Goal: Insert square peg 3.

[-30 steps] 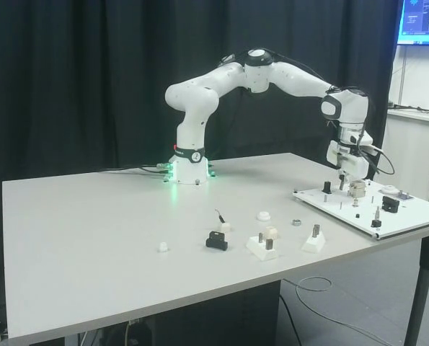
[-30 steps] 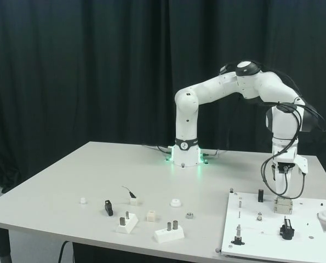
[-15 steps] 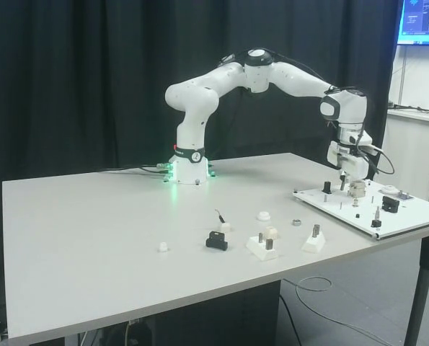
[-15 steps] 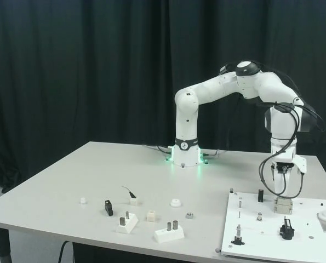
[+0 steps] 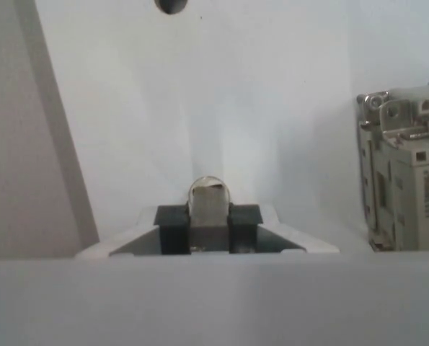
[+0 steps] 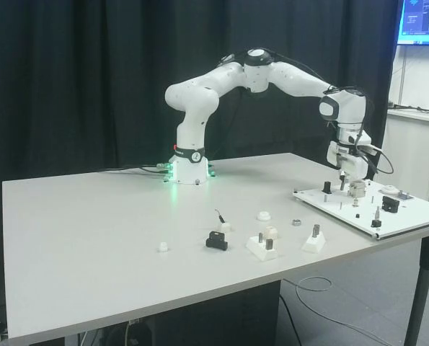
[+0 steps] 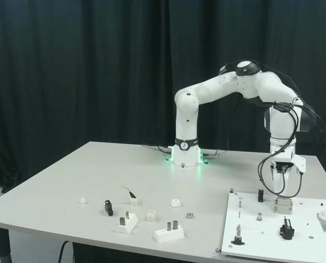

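My gripper (image 5: 208,229) is shut on a short grey peg (image 5: 208,205), which stands upright between the two black fingers (image 5: 169,229). It hangs over the white assembly board (image 5: 200,108), a little above its surface. A grey metal connector block (image 5: 401,180) stands on the board beside the peg. In the room views the gripper (image 6: 349,169) (image 7: 285,185) hovers above the far part of the board (image 6: 409,220) (image 7: 261,241), next to the same block (image 6: 357,189) (image 7: 283,205). The peg itself is too small to make out there.
The board carries a black upright post (image 7: 260,195), thin pins (image 7: 239,231) and a black part (image 7: 285,230). Loose on the table lie two white holders with pegs (image 6: 262,245) (image 6: 313,239), a black piece (image 6: 215,240), a white ring (image 6: 263,215) and a nut (image 6: 297,222).
The gripper has risen slightly above the board and drifted a little toward the arm's base, still holding the peg.
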Motion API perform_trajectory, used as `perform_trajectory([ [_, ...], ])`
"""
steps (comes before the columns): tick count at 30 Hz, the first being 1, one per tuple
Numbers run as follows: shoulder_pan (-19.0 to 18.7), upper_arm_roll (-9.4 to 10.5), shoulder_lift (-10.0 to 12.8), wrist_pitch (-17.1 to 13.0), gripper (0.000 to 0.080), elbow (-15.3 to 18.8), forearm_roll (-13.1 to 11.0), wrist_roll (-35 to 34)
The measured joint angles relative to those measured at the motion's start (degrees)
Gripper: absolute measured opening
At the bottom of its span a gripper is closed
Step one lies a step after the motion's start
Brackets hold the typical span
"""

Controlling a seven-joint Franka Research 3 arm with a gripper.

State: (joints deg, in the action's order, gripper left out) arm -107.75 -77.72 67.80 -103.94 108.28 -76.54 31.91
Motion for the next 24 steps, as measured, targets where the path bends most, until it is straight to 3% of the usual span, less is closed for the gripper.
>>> perform_trajectory([
  [24, -1.9, 0.05, 0.0, -3.0, 0.0111, 1.4, -0.4, -2.3],
])
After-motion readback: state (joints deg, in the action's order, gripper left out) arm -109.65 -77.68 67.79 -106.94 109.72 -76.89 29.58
